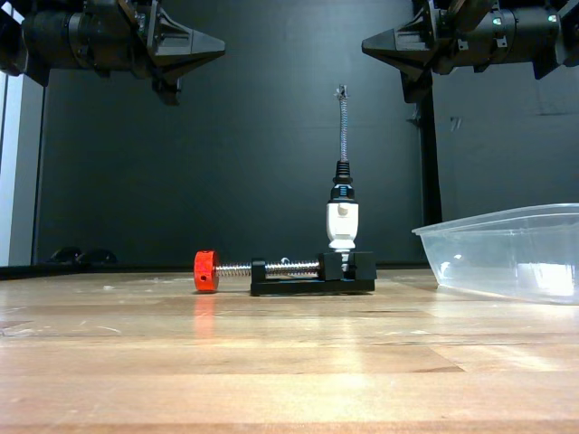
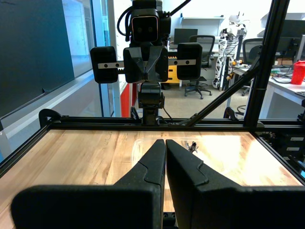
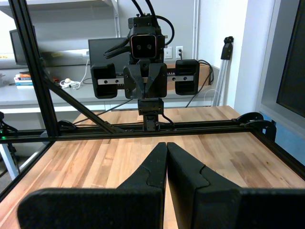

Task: Remove the power plug from the receptacle and place in the container

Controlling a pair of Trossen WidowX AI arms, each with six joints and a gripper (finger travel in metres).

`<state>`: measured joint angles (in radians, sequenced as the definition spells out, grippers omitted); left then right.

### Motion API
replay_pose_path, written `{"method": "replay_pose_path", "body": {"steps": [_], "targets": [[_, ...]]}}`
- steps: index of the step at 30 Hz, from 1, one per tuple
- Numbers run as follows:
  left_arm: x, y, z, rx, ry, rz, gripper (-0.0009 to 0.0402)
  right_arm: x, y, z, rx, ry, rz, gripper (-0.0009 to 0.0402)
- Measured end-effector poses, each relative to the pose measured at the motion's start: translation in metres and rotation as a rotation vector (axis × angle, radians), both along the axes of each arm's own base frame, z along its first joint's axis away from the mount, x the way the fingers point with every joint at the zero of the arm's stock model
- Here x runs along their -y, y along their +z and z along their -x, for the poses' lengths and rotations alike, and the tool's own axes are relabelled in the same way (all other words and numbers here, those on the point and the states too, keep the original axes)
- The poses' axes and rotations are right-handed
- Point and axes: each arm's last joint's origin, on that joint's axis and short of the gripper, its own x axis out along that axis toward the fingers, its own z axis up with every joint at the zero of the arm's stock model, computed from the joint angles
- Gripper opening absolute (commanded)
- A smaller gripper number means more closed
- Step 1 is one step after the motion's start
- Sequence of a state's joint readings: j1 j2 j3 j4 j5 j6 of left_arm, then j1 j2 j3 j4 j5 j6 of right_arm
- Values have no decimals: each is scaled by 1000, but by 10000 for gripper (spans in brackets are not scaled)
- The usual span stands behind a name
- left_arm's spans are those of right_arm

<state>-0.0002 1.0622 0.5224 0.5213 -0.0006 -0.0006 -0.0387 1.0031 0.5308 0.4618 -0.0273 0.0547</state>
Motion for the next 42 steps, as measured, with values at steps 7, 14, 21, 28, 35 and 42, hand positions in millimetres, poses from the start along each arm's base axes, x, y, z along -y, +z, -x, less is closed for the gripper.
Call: {"method": "replay_pose_path", "body": {"steps": [7, 14, 21, 28, 35, 42], "targets": [[0, 0, 0, 0, 0, 0, 0, 0, 0, 0, 1, 0, 0, 0], [0, 0, 0, 0, 0, 0, 0, 0, 0, 0, 1, 0, 0, 0], [0, 0, 0, 0, 0, 0, 0, 0, 1, -1, -14, 4, -3, 0], [0, 0, 0, 0, 0, 0, 0, -3, 5, -9, -313, 25, -40, 0], [0, 0, 0, 1, 0, 0, 0, -13, 8, -25, -629, 60, -42, 0], [0, 0, 0, 0, 0, 0, 0, -26, 7, -42, -837, 9, 12, 31]]}}
